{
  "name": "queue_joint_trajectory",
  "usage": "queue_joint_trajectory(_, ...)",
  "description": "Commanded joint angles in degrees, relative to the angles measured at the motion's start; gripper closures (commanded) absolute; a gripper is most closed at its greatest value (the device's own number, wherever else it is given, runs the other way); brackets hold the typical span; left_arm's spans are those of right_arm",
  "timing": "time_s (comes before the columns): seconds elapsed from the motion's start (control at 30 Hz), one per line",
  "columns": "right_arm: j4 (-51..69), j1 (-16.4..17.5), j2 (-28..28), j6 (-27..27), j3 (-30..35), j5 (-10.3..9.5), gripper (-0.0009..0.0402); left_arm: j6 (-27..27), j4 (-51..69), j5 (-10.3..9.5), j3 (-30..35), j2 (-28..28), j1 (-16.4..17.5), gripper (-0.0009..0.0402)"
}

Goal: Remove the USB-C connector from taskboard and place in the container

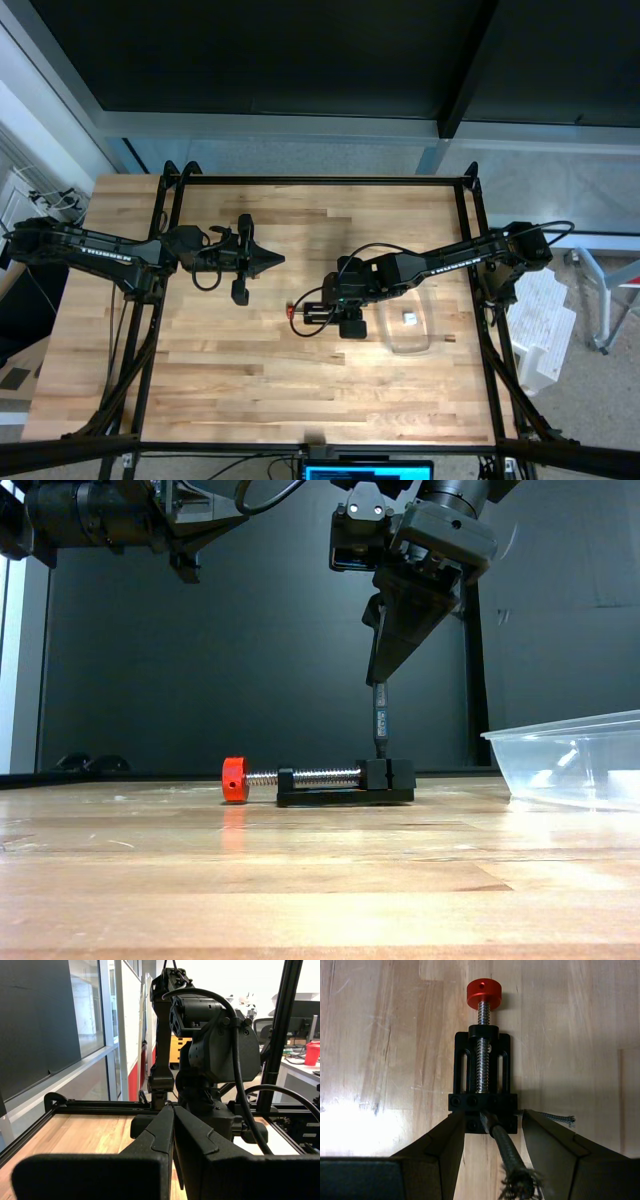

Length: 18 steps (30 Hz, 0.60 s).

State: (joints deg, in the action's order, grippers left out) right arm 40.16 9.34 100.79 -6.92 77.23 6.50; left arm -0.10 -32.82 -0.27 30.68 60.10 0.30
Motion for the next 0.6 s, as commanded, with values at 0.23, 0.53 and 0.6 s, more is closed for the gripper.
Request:
queue_joint_trajectory(0.23, 0.17, 0.02, 0.26, -0.20, -0.04, 0.07, 0.0279, -0.02, 0.00, 0.02, 0.02, 0.02, 0.02, 0.0393)
queue_joint_trajectory(0.53, 0.24, 0.02, 0.26, -0.59, -0.15, 0.59, 0.0319, -0.02, 0.00, 0.02, 0.02, 0.00, 0.00, 0.0393)
queue_joint_trajectory(0.6, 0.24, 0.02, 0.26, -0.59, -0.15, 0.57, 0.0331, -0.02, -0.02, 0.02, 0.02, 0.00, 0.00, 0.0393)
